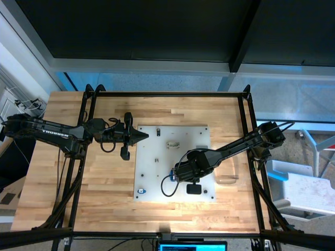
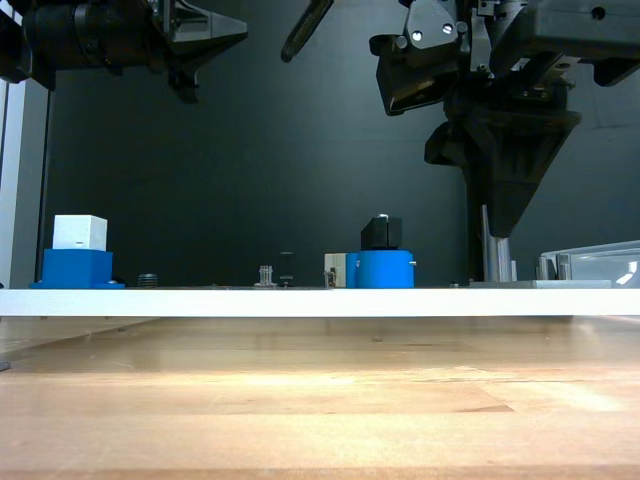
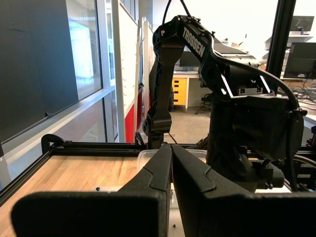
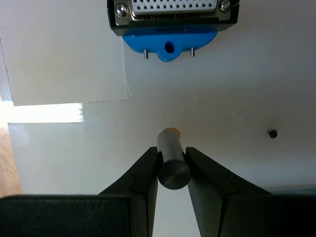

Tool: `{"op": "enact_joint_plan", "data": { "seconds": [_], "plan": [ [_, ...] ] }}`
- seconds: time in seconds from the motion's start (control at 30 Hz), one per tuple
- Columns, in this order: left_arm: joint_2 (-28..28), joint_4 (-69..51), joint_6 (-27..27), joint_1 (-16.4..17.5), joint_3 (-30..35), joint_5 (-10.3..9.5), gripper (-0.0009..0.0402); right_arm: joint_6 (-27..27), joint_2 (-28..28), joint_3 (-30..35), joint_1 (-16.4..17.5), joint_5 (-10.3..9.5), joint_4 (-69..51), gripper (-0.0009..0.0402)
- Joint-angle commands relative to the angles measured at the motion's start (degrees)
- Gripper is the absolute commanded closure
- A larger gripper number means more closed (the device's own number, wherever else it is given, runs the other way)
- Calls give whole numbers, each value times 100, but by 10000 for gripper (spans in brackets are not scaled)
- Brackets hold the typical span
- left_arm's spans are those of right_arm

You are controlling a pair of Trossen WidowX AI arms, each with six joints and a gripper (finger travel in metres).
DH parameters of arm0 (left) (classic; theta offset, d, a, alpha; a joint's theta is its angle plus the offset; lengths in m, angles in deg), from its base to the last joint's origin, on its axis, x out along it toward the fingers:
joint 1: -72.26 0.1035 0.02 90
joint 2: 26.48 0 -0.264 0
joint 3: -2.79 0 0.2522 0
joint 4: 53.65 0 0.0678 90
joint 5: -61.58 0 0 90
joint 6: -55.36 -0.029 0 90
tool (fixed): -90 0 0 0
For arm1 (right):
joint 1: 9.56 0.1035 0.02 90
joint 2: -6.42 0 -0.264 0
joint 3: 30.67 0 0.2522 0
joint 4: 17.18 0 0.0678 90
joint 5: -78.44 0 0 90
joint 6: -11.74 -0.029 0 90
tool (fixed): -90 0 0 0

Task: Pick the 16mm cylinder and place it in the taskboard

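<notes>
Low view: two pincers (image 2: 232,36) (image 2: 497,232), one cylinder (image 2: 497,262)

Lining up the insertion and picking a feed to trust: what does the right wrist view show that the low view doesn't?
Only right wrist view: the right gripper pinching the 16mm cylinder from both sides, bare white taskboard beyond its tip, and the pin face of a connector. Only low view: the cylinder upright, its lower end near board level, a clear tray to its right, and the left gripper parked high at left. Both: the cylinder shut in the right gripper over the taskboard.
</notes>
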Motion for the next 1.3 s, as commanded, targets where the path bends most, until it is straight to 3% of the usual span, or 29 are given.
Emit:
{"op": "enact_joint_plan", "data": {
  "seconds": [0.03, 0.43, 1.3],
  "plan": [
    [0, 0, 0, 0, 2, 2, 393, -2, 4, -50, -2, 4, 74, 365],
    [0, 0, -2, 2, 2, 2, 393, 0, 4, -70, -13, 111, 90, 365],
    [0, 0, -2, 0, 2, 2, 393, -2, 4, -70, -13, 46, 96, 365]
  ]
}}
